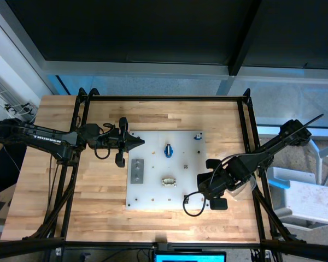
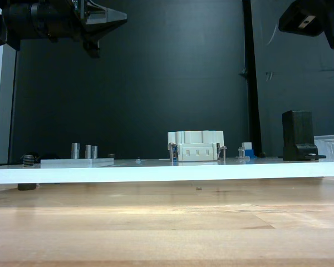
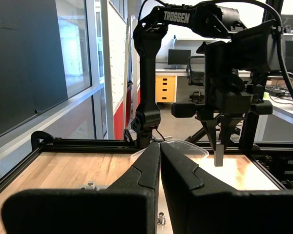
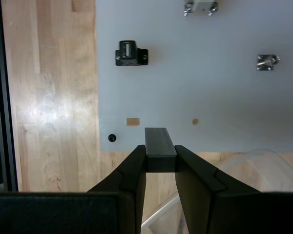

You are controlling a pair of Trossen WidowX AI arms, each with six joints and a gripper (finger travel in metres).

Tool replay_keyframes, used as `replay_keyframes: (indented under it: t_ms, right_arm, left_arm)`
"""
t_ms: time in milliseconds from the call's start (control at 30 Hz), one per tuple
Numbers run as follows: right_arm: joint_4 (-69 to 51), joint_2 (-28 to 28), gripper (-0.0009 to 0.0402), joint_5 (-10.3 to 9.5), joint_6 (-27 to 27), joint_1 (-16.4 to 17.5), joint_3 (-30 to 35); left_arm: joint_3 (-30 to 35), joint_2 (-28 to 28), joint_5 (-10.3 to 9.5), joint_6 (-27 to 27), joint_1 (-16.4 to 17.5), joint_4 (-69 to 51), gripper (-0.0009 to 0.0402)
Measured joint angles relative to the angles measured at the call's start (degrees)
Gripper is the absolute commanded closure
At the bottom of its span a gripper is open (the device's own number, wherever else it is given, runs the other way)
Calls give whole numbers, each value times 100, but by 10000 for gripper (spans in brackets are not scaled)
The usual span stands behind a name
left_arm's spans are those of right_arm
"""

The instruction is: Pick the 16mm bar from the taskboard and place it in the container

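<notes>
My right gripper (image 4: pixel 160 152) is shut on the bar (image 4: pixel 159 141), a dark square-ended piece held upright between its fingers. It hangs over the near right corner of the white taskboard (image 4: pixel 210 97), just beside the clear container's (image 4: pixel 244 161) rim. In the high view the right gripper (image 1: pixel 210 188) sits at the taskboard's (image 1: pixel 153 185) right edge, with the container (image 1: pixel 243 188) partly under the arm. The left wrist view shows the bar (image 3: pixel 219 155) pointing down above the container (image 3: pixel 183 145). My left gripper (image 1: pixel 135 142) is shut and empty, raised over the board's far left corner.
On the board stand a grey metal block (image 1: pixel 137 170), a blue knob (image 1: pixel 168 150), a white connector (image 1: pixel 168 181) and a black fitting (image 4: pixel 130 52). A black frame (image 1: pixel 250 142) borders the table, and a cable loop (image 1: pixel 192 206) hangs near the board's near right corner.
</notes>
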Motion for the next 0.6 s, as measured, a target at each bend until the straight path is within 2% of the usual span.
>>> replay_keyframes:
  t_ms: [600]
  right_arm:
    - [17, -981, 364, -22, 463, -452, -1226]
  left_arm:
    - [0, 0, 0, 2, 0, 2, 393]
